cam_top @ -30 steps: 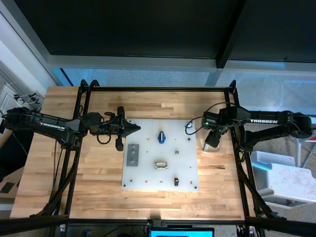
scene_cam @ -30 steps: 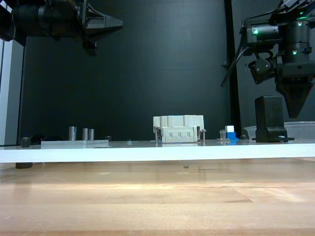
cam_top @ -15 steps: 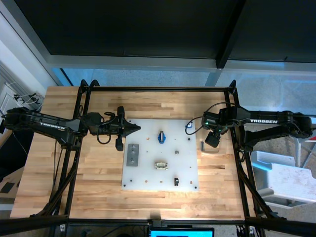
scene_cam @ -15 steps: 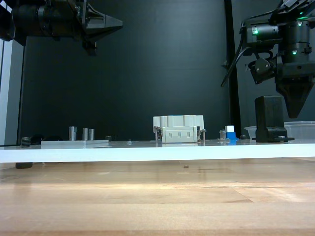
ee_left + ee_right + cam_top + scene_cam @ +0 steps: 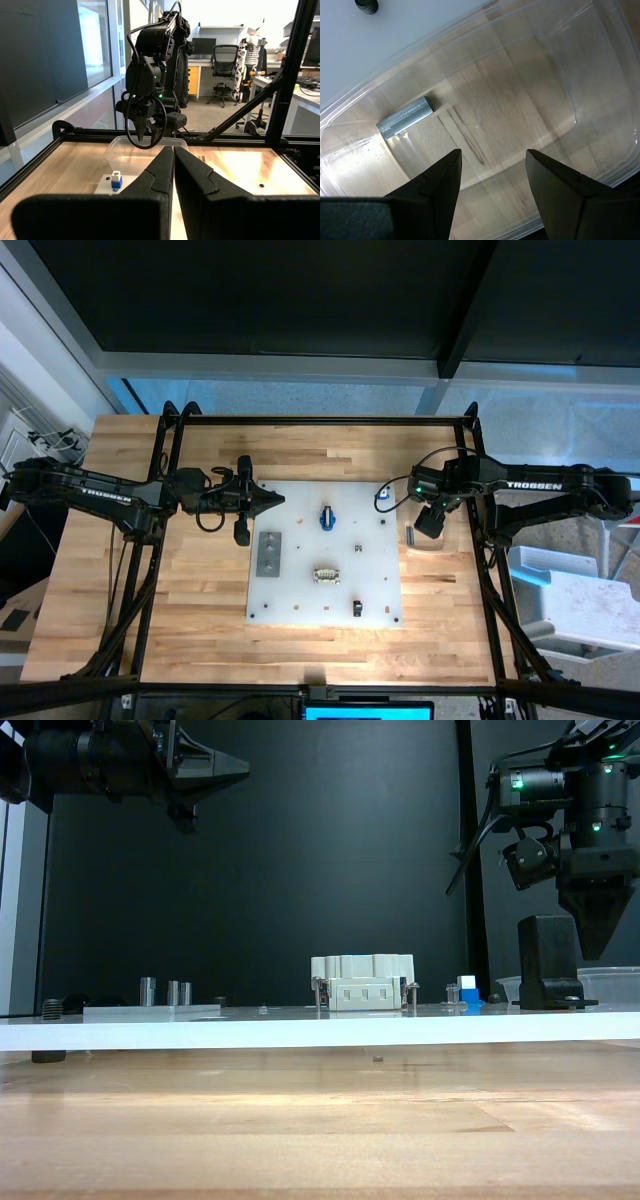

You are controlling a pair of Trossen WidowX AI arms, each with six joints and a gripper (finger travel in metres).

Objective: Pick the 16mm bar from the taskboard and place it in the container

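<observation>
Lying loose in the container (image 5: 535, 95), the 16mm bar (image 5: 405, 118) looks delivered.
Jaws spread, the right gripper (image 5: 492, 155) hovers above; the left gripper (image 5: 278, 499) sits parked by the taskboard (image 5: 300, 590), jaws together.

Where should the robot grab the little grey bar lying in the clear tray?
Probably around its middle, across the round sides, coming straight down: the bar lies flat on the container floor, and the walls block a sideways reach. The open right gripper hovers above it; the left gripper, shut, hangs over the taskboard.
</observation>
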